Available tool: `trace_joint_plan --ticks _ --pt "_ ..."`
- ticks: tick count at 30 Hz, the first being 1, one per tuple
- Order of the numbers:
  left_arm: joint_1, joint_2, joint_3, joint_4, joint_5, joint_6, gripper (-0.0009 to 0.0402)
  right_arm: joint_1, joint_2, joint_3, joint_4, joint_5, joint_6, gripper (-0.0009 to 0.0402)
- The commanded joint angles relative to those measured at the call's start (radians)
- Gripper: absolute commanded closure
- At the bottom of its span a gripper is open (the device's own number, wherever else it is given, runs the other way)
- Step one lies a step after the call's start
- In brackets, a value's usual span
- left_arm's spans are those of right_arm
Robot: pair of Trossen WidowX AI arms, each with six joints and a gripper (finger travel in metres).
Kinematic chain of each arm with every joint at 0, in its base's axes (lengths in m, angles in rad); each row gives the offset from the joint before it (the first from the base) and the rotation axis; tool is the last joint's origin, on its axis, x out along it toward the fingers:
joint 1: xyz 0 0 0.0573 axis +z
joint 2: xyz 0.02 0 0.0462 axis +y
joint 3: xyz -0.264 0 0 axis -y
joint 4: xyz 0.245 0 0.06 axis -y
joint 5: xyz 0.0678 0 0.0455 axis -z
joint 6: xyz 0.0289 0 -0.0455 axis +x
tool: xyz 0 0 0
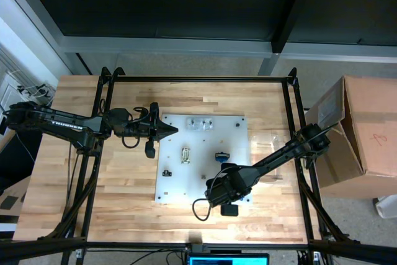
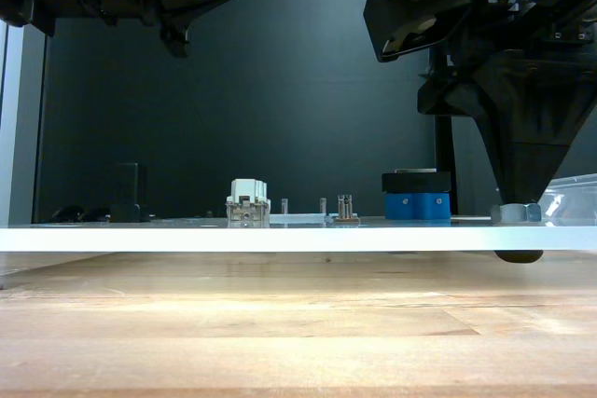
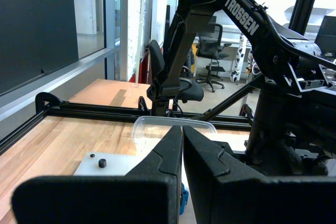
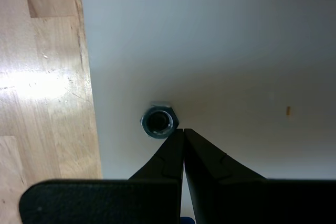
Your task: Pick the M12 nut and place it on its threads and fasten
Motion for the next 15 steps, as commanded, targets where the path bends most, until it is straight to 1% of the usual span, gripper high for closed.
trace_joint_plan --ticks 1,4,6,10,12,15 --pt "0.000 0.000 0.001 0.000 0.000 0.000 0.0393 0.002 0.004 -0.002 0.033 -0.050 0.000 0.0393" --pt "0.000 0.000 0.001 0.000 0.000 0.000 0.0393 0.002 0.004 -0.002 0.035 -0.129 -0.008 0.0393" --pt "0.000 0.000 0.000 0.000 0.000 0.000 0.0393 0.002 0.004 -0.002 0.031 -0.161 -0.011 0.0393" --pt "0.000 0.000 0.001 0.000 0.000 0.000 0.0393 0.003 0.004 -0.002 0.010 -0.152 -0.011 0.0393" --pt "0.000 0.000 0.001 0.000 0.000 0.000 0.0393 0.003 0.004 -0.002 0.002 -0.127 -0.011 0.0393" --pt "0.000 0.000 0.001 0.000 0.000 0.000 0.0393 0.002 0.001 -0.002 0.000 -0.116 -0.015 0.0393"
